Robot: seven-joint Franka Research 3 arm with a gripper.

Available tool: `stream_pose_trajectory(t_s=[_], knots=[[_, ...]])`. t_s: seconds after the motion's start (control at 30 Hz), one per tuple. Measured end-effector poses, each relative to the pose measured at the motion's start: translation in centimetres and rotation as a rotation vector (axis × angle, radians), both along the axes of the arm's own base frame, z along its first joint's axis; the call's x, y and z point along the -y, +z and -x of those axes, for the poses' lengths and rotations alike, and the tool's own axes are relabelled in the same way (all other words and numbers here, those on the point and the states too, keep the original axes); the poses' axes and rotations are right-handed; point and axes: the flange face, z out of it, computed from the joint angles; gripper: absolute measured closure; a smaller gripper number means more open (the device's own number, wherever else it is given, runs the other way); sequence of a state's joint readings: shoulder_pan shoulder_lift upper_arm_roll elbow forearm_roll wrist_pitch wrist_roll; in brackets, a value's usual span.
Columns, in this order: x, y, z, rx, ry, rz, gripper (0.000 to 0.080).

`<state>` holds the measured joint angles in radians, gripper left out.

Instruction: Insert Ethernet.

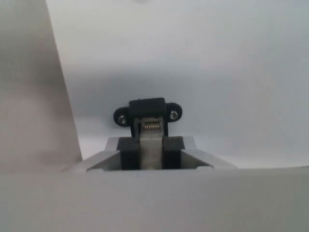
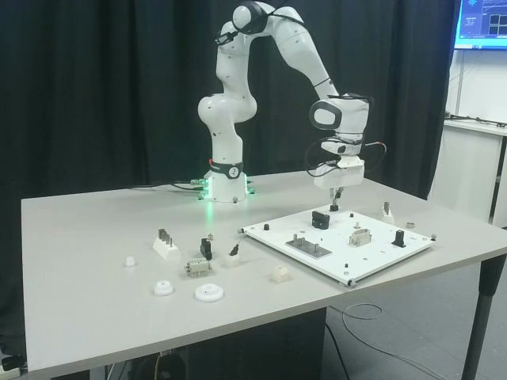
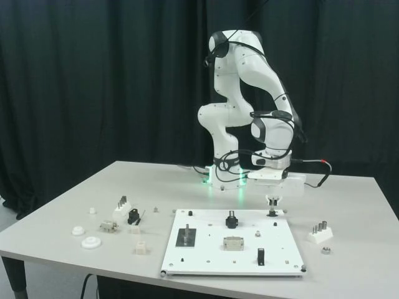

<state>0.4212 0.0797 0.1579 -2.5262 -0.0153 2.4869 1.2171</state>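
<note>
My gripper (image 1: 151,153) clamping Ethernet plug (image 1: 150,140), hovering just above black socket (image 1: 147,112) on white board (image 3: 206,252).

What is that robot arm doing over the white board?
The white robot arm hangs over the far edge of the white board on the grey table. Its gripper pinches an Ethernet plug. Right below, in the wrist view, waits a black socket screwed to the board. The plug is lined up but not yet in.
</note>
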Motion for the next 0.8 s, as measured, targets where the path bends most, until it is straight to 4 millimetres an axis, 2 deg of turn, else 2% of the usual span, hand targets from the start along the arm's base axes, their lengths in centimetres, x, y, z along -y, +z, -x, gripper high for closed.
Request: stream_pose_trajectory(t_s=[0.3, 0.8], knots=[[0.01, 0.0, 0.03, -0.01, 0.106, -0.009, 0.0711], [-0.23, 0.08, 0.2, -0.017, 0.157, -0.011, 0.0711]])
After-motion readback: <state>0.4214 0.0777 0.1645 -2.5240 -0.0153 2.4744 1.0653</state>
